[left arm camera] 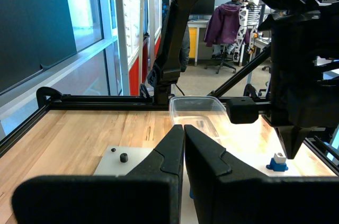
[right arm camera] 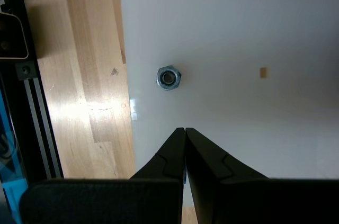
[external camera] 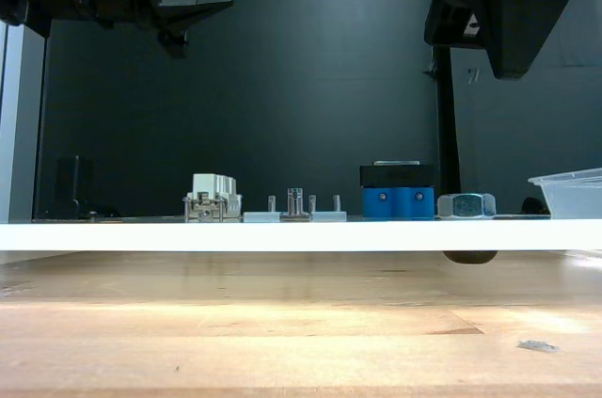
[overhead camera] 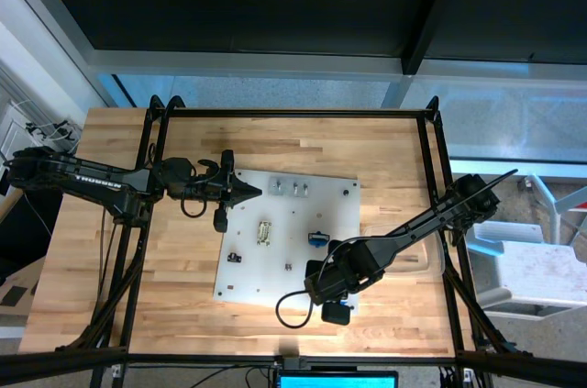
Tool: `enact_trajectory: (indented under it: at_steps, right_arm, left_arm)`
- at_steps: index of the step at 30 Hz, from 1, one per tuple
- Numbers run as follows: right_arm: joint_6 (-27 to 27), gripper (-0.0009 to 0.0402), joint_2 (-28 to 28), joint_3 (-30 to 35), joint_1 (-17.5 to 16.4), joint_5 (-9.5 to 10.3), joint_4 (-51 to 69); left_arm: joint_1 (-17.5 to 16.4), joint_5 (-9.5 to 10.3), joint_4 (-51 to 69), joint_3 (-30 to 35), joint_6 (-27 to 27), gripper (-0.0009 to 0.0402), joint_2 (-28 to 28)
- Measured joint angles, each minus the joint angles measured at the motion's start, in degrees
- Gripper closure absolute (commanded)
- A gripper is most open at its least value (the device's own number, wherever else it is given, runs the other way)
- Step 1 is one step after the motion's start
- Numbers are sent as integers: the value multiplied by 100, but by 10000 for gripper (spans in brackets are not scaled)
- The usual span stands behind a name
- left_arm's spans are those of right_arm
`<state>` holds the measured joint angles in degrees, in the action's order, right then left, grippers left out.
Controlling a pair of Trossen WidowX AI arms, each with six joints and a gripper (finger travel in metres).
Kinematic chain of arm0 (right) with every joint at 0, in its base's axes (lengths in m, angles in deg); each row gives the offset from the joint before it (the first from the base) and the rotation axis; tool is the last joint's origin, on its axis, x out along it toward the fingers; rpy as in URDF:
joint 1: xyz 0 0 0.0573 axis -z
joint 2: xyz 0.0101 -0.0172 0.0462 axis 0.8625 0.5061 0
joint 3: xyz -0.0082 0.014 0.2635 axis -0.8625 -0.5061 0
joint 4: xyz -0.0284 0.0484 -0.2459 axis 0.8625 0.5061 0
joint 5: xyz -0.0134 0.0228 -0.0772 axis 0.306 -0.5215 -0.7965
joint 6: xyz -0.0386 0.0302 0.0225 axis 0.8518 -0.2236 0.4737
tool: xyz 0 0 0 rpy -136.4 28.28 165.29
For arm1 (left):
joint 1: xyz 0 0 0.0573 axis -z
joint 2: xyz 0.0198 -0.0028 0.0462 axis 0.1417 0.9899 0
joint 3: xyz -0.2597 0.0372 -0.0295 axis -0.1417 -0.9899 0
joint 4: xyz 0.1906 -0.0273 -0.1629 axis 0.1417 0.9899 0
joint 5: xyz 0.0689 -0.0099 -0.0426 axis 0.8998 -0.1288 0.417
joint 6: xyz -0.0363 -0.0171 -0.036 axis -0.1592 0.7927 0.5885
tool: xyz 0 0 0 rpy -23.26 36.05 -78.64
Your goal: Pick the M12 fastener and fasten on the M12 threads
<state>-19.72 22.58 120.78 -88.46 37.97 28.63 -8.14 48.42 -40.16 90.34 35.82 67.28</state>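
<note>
From above, the left gripper [overhead camera: 260, 194] hangs over the white board [overhead camera: 275, 260] at its ten o'clock corner. Its jaws are pressed together and hold nothing; I think it waits there to leave the working side free. The right gripper [overhead camera: 323, 280] stands over the five o'clock corner and points down. Its arm covers the place of the stud, so the M12 nut cannot be seen from here. In the clear tray [overhead camera: 417, 260], at four o'clock beside the board, I see no nut.

From table height, the nut [external camera: 467, 205] sits flat on the board, at three o'clock from the blue block [external camera: 397, 200] and in front of the tray. No black ribs show under it, so I judge it is on its stud and run fully down. The right gripper [external camera: 515, 69] hangs well above it, toward one o'clock, and touches nothing.

The left arm's camera shows that gripper's fingers [left arm camera: 175, 144] meeting at the tips, empty, aimed across the table toward the tray.

The right arm's camera looks straight down. The jaws are closed tip to tip with nothing between them. The nut [right arm camera: 169, 78] lies on the board just inside its edge, apart from the tips, at eleven o'clock from them. Its hole looks filled, which agrees with a stud inside. Closed, empty jaws held clear above suggest to me that the fastening is finished.
</note>
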Motion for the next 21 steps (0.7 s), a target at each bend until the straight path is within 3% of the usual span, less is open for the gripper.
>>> enact_trajectory:
  at_steps: [21]
  right_arm:
    - [0, 393, 0, -9, 0, 0, -44]
  left_arm:
    - [0, 0, 0, 0, -2, 393, 0]
